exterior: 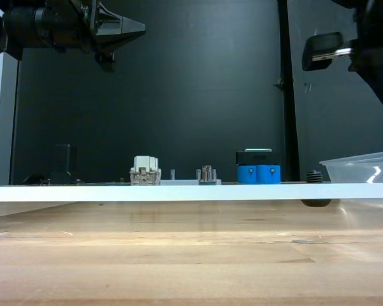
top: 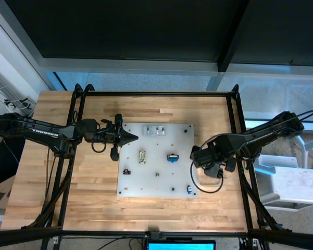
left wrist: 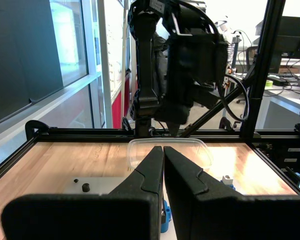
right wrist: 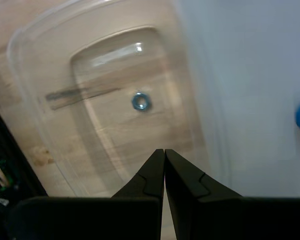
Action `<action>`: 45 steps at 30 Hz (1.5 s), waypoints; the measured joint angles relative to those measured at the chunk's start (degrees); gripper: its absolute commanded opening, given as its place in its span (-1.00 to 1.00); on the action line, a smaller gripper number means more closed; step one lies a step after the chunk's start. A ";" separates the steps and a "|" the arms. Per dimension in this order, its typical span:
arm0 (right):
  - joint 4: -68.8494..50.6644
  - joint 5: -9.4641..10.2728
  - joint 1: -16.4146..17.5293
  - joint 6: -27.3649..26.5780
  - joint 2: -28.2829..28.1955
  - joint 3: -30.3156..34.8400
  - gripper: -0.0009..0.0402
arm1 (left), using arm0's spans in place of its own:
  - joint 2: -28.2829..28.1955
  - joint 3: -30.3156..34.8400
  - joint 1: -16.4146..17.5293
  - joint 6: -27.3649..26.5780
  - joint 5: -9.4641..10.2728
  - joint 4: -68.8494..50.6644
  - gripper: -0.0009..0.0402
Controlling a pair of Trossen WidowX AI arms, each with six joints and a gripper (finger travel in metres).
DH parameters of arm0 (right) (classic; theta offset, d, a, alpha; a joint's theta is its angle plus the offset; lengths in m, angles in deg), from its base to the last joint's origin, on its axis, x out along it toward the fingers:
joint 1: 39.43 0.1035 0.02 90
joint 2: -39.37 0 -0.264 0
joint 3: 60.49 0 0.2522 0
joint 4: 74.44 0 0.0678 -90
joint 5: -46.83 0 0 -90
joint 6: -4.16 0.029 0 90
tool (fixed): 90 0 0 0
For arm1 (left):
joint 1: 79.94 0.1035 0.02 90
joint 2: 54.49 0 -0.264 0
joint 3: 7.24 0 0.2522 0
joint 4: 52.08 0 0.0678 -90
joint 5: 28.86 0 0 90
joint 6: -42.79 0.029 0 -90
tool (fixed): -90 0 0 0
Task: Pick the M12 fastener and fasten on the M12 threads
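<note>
The M12 fastener (right wrist: 141, 101), a small silver nut, lies flat on the floor of the clear tray (right wrist: 50, 45). My right gripper (right wrist: 164, 152) hangs above that tray, shut and empty, well clear of the nut. In the high view the right gripper (top: 195, 154) is at the board's right edge. The M12 threads (exterior: 314, 176), a short black ribbed stud, stand bare near the board's near right edge (top: 173, 188). My left gripper (top: 133, 138) is shut and empty, held high over the board's far left part (exterior: 142, 27), its fingers (left wrist: 154, 165) pressed together.
The white board (top: 156, 182) carries a blue block (top: 172, 158), a grey connector (top: 142, 156), a black post (top: 185, 130) at its far right corner and a blue-and-white piece (top: 189, 190) at its near right corner. A black frame (top: 156, 94) rings the table.
</note>
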 measured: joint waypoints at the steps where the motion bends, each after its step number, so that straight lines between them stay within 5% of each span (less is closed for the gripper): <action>1: 0.04 0.04 0.42 -1.01 -0.24 -0.09 -0.94 | 0.00 -0.02 0.00 0.02 0.00 0.00 -0.96; 7: 1.27 -0.04 2.58 -7.10 -1.66 -0.74 -0.79 | 0.00 0.00 0.00 0.02 0.00 0.00 -0.96; 22: 7.43 -0.04 3.02 -7.43 -1.90 -6.78 -0.22 | 0.00 0.00 0.00 0.00 0.00 0.00 -0.96; 45: 16.87 -0.02 3.13 -11.65 -2.01 -15.37 -0.16 | 0.00 -0.02 0.00 0.00 0.00 0.00 -0.96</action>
